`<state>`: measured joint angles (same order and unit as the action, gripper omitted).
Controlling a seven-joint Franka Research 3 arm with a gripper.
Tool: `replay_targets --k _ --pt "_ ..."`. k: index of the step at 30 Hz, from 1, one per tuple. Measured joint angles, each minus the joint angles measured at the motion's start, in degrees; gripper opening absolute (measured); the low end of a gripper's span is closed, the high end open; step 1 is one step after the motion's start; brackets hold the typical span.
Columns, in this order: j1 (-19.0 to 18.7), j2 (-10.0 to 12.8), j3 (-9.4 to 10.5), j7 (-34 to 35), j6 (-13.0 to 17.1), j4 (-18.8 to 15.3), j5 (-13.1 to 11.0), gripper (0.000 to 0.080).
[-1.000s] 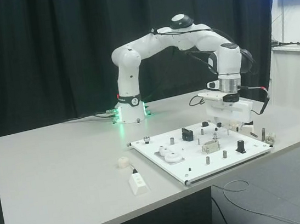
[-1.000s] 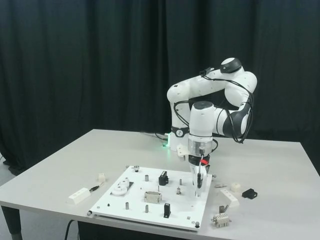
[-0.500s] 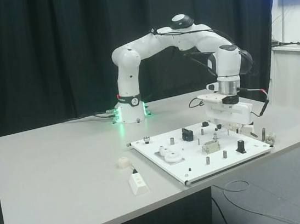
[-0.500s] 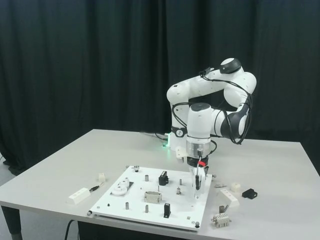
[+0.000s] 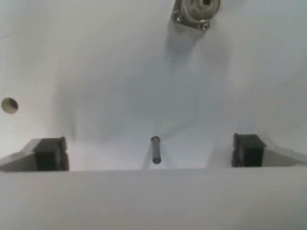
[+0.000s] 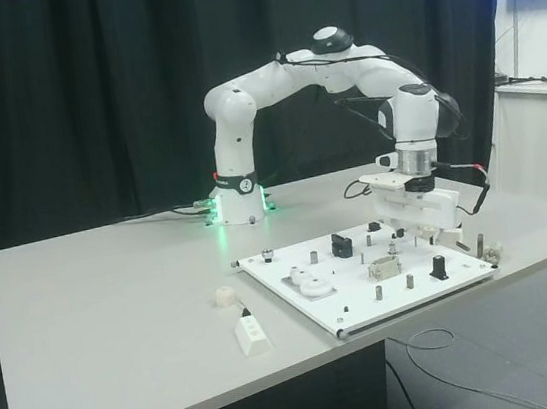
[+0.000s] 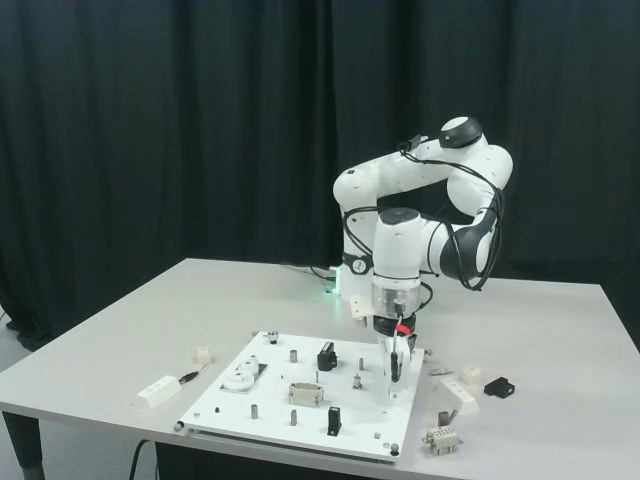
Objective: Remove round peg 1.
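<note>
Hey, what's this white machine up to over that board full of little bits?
A white robot arm bolted to a grey table is working over a white board studded with small pegs and fittings. Its hand hangs low over the board's far side, fingers spread wide, with a thin grey round peg standing upright between them. Nothing is gripped yet: the peg sits in the board, apart from both fingers. It looks about ready to close on it and pull it out.

Slim grey round peg 1 (image 5: 156,149), cylindrical. Standing upright on the white board (image 5: 120,72). Not gripped; sides clear of contact.
</note>
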<state>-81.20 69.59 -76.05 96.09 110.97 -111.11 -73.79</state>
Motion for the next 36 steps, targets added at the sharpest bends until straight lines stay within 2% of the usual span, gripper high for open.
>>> replay_targets --k 4,5,10,11,18,20,25,26,36 --pt "0.00 0.02 0.11 -0.45 0.00 0.03 0.00 0.0783" --pt "0.00 0.02 0.14 -0.45 0.00 0.03 0.00 0.0629" --pt "0.00 0.13 0.24 -0.45 0.00 0.03 0.00 0.0629" --pt "0.00 0.18 0.26 -0.45 0.00 0.03 0.00 0.0449" --pt "0.13 0.49 0.49 -0.27 0.00 0.03 -0.02 0.0449" --pt "0.23 0.50 0.61 -0.22 0.00 0.03 -0.02 0.0120" --pt "0.41 0.51 0.71 -0.21 0.08 0.04 -0.33 0.0120" --pt "0.41 0.52 0.71 -0.21 0.08 0.04 -0.34 0.0033" --pt "0.26 0.36 0.61 0.04 -0.06 0.03 -0.46 0.0020"
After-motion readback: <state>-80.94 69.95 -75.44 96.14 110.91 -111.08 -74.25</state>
